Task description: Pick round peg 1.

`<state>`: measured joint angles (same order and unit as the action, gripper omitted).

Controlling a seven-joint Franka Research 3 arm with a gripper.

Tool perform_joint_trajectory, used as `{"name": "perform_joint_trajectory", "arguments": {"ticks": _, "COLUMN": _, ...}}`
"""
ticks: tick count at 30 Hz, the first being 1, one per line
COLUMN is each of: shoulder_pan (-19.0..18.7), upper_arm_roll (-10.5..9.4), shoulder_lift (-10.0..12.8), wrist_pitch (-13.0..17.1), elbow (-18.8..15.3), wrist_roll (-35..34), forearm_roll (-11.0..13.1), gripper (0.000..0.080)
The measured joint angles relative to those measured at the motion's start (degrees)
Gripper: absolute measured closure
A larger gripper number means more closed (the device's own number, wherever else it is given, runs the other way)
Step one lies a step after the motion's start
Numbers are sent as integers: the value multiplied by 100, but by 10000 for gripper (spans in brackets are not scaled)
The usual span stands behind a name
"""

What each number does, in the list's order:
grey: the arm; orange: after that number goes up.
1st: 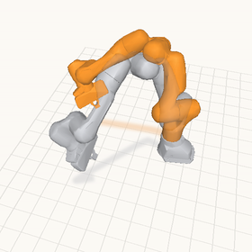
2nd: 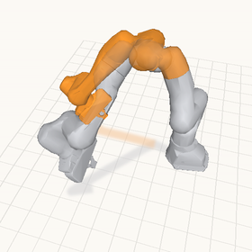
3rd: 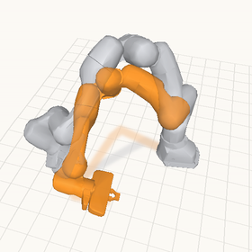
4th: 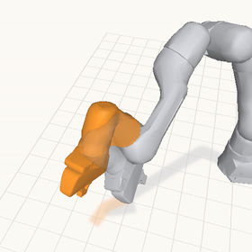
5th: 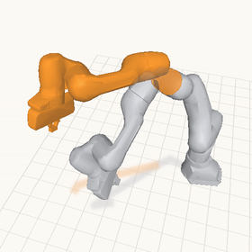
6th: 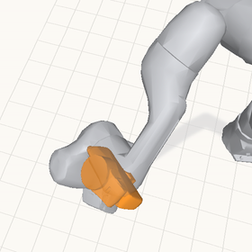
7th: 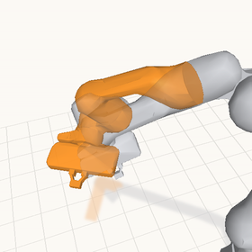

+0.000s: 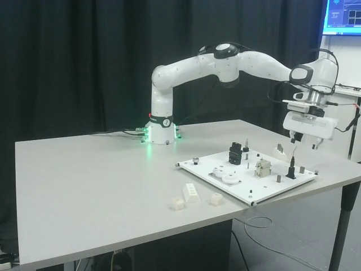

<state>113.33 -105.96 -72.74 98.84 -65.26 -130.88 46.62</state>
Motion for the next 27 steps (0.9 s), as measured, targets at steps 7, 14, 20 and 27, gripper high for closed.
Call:
{"name": "perform_joint_trajectory", "arguments": {"ticks": 7, "shoulder_pan": -40, "upper_arm_roll": 0, "shoulder_lift": 51, "wrist_pitch": -309, "elbow": 47, "wrist_roll": 214, "forearm_roll": 73, "gripper": 3}}
{"name": "perform_joint_trajectory", "arguments": {"ticks": 14, "shoulder_pan": -133, "upper_arm_roll": -12, "shoulder_lift": 86, "wrist_pitch": -575, "elbow": 97, "wrist_roll": 564, "forearm_roll": 138, "gripper": 3}}
{"name": "perform_joint_trajectory", "arguments": {"ticks": 20, "shoulder_pan": -244, "upper_arm_roll": -42, "shoulder_lift": 106, "wrist_pitch": -753, "elbow": 149, "wrist_roll": 748, "forearm_roll": 198, "gripper": 3}}
{"name": "perform_joint_trajectory", "arguments": {"ticks": 27, "shoulder_pan": -397, "upper_arm_roll": -165, "shoulder_lift": 191, "wrist_pitch": -875, "elbow": 154, "wrist_roll": 1077, "forearm_roll": 248, "gripper": 3}}
